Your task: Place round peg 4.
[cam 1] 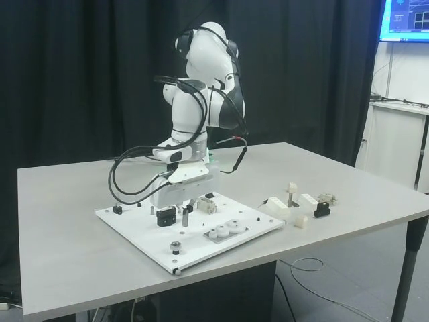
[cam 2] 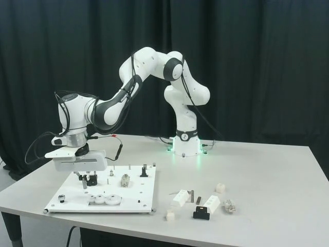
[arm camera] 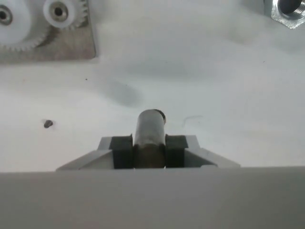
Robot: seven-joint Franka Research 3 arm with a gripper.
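So the gripper (arm camera: pixel 149 151) is pinching round peg 4 (arm camera: pixel 149 136) between its black pads (arm camera: pixel 123 151), holding it upright just above the white board (arm camera: pixel 200 81). Honestly I can't spot the target hole in any view, so I'd say the arm is mid-carry and needs to line up before going down. My take: keep the peg vertical, come down slowly, and only let go once it's seated, since a tilted peg would probably jam or skid on the board.

Going left to right in the wrist view: the white gears (arm camera: pixel 28 19) on their grey plate (arm camera: pixel 62 47), a small dark dot (arm camera: pixel 47 123) on the board, the peg in the middle, then a metal hex nut (arm camera: pixel 288 12) at the far corner.

The room views are giving what the wrist can't: the whole arm (cam 2: pixel 128 87) bending over the board (cam 2: pixel 144 198), with loose parts (cam 2: pixel 205 206) lying on the table (cam 2: pixel 267 180) beside it. The wrist view alone is showing the grip itself.
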